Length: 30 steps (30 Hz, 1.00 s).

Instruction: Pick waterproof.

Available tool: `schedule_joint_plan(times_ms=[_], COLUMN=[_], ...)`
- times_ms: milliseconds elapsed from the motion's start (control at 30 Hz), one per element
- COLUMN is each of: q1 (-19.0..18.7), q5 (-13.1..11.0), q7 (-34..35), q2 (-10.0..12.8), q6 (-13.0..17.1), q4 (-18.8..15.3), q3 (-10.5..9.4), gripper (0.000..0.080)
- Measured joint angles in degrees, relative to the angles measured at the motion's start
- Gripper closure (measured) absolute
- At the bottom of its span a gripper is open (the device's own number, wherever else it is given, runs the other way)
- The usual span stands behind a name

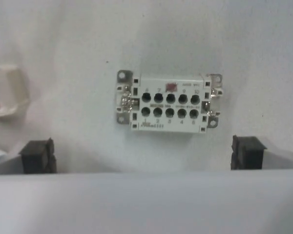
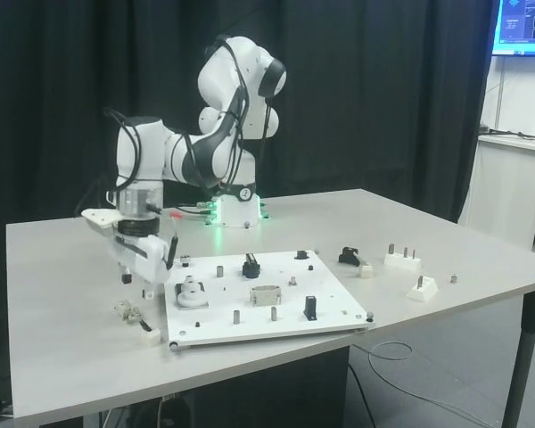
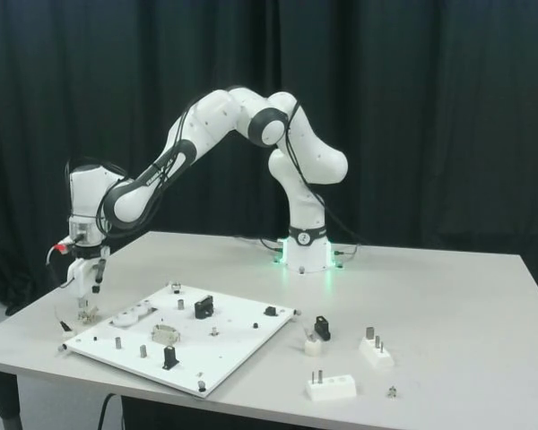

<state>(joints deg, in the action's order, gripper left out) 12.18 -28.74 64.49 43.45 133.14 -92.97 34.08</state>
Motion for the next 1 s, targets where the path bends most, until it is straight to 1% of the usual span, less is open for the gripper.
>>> schedule_joint_plan(times_ms=[300, 467, 667, 1000], q1=[0.0, 0.0, 0.0, 0.0], q5=[0.1, 0.2, 0.2, 0.2], q7=[-5.4, -8.1, -10.6, -15.4], q2=[-2.5, -3.4, -4.1, -4.5], q6=[-0.5, -0.7, -0.9, -1.1], q4=[-0.9, -1.3, -1.4, -1.4], q3=[0.16, 0.33, 0.71, 1.14], gripper=[0.0003, 0.0003, 0.0003, 0.0003])
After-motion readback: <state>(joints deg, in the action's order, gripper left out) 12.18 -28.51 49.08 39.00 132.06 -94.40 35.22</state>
